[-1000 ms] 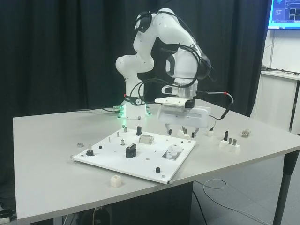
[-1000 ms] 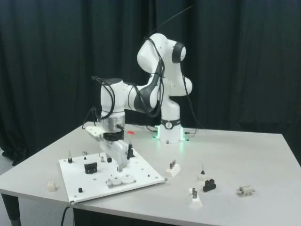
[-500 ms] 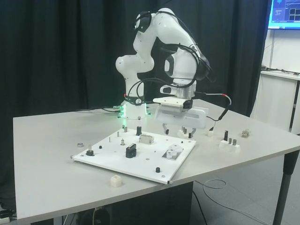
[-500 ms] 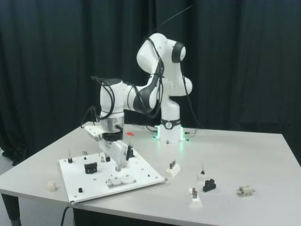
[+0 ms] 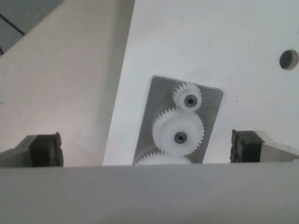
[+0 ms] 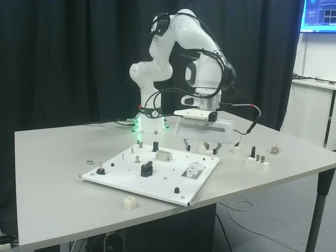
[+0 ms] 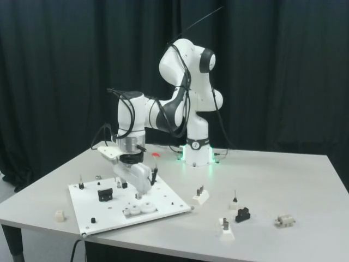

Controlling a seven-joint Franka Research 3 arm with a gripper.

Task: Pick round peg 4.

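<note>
Here the gripper [image 6: 200,149] is held above the white board [image 6: 131,178] on the table [image 6: 47,157], fingers [image 5: 46,150] spread wide and empty. Gears [image 5: 178,133] lie below. Peg 4 cannot be identified.

Backdrop: we see a black curtain [image 6: 63,58] hanging in folds behind the table in both room views.
Table: we see a grey top [image 6: 47,168] with a dark leg [image 6: 316,220] at its corner.
Screen: a lit monitor [image 6: 318,16] sits high in a corner of the first room view.
Side furniture: a white cabinet [image 6: 310,110] stands beyond the table, under the monitor.
Wall: we see a white strip [image 6: 321,52] beside the curtain.
</note>
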